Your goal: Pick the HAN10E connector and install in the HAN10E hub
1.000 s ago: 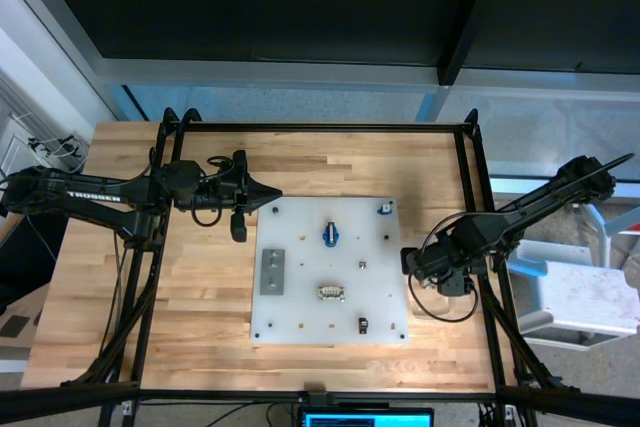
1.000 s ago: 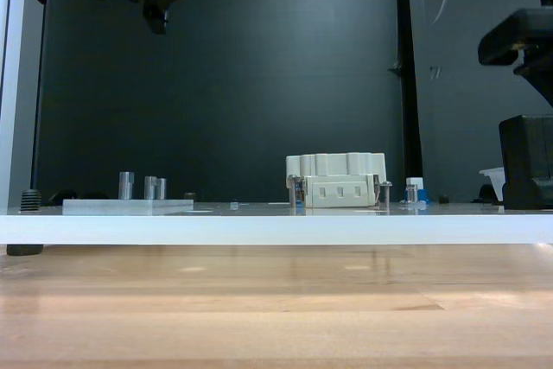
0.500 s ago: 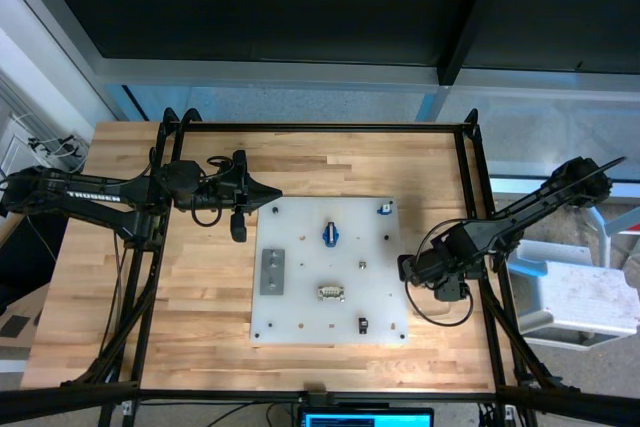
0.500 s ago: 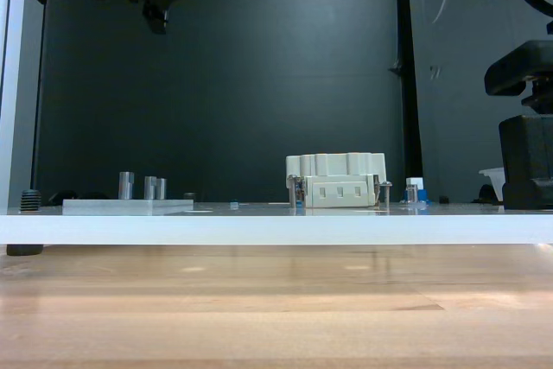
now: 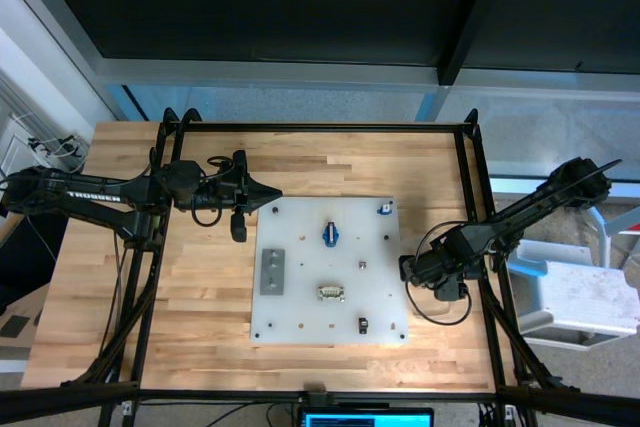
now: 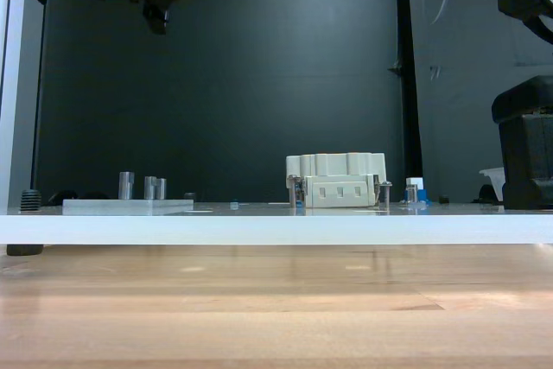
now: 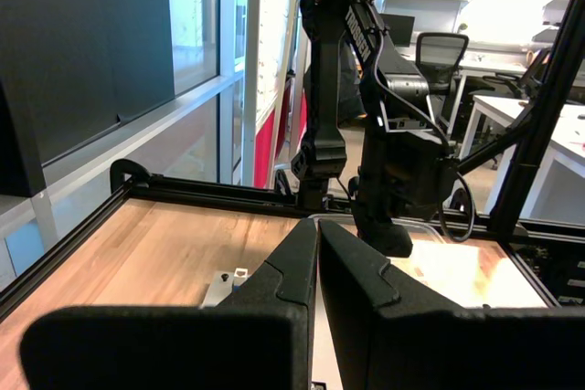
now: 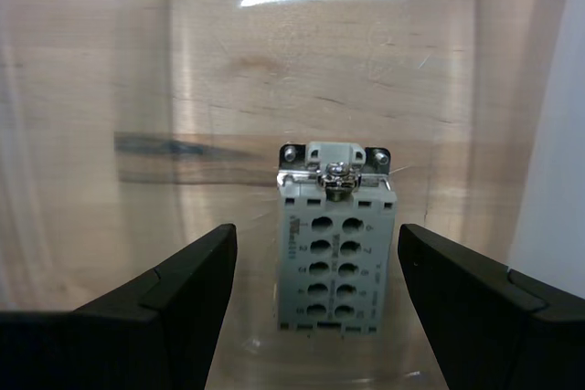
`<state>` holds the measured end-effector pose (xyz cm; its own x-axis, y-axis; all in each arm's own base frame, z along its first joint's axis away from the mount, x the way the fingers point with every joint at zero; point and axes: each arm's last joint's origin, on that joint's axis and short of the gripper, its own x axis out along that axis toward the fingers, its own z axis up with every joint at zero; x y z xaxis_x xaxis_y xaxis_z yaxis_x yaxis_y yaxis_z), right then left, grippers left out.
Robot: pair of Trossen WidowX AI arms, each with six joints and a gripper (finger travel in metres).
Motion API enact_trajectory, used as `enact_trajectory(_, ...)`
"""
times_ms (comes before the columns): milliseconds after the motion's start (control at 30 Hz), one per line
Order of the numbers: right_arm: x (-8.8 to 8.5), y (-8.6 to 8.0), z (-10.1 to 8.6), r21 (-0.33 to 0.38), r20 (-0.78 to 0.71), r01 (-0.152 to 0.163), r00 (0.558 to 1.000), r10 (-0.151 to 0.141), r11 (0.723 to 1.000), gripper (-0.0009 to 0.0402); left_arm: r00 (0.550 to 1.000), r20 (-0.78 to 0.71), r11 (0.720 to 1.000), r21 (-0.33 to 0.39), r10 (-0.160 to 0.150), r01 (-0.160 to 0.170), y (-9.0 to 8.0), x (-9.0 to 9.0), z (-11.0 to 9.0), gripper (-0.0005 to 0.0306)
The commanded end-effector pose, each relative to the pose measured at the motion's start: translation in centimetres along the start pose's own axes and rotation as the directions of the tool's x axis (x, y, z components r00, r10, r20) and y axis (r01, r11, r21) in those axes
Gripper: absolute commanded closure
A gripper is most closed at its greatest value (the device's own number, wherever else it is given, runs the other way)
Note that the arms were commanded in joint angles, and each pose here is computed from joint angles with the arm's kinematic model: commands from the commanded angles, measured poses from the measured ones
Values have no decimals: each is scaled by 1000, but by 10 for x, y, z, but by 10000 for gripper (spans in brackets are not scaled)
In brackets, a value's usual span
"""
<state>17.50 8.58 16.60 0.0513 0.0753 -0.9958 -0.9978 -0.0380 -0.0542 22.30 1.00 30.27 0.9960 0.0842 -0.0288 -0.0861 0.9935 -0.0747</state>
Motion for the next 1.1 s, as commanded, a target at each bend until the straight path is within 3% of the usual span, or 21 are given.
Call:
enact_trajectory(33, 2, 1, -1, 2, -1, -2, 1000, 2, 1000, 148, 1000, 0, 1000, 0, 0, 0, 0, 0, 0, 299)
enact_trajectory(167, 2, 1, -1, 5, -1, -2, 1000, 2, 1000, 174, 1000, 0, 1000, 0, 0, 0, 0, 0, 0, 299)
enact_trajectory(633, 2, 1, -1, 33, -2, -3, 1000, 4, 999, 322, 1000, 0, 1000, 0, 0, 0, 0, 0, 0, 300)
enact_trajectory(733, 1, 1, -1, 38, -1, 0, 1000, 0, 999, 339, 1000, 0, 1000, 0, 0, 0, 0, 0, 0, 299)
enact_trajectory(867, -5, -2, -1, 99, 7, 18, 1000, -19, 995, 351, 1000, 0, 1000, 0, 0, 0, 0, 0, 0, 300)
enact_trajectory(1100, -27, -4, -2, 186, 4, 18, 1000, -19, 982, 352, 1000, 0, 1000, 0, 0, 0, 0, 0, 0, 299)
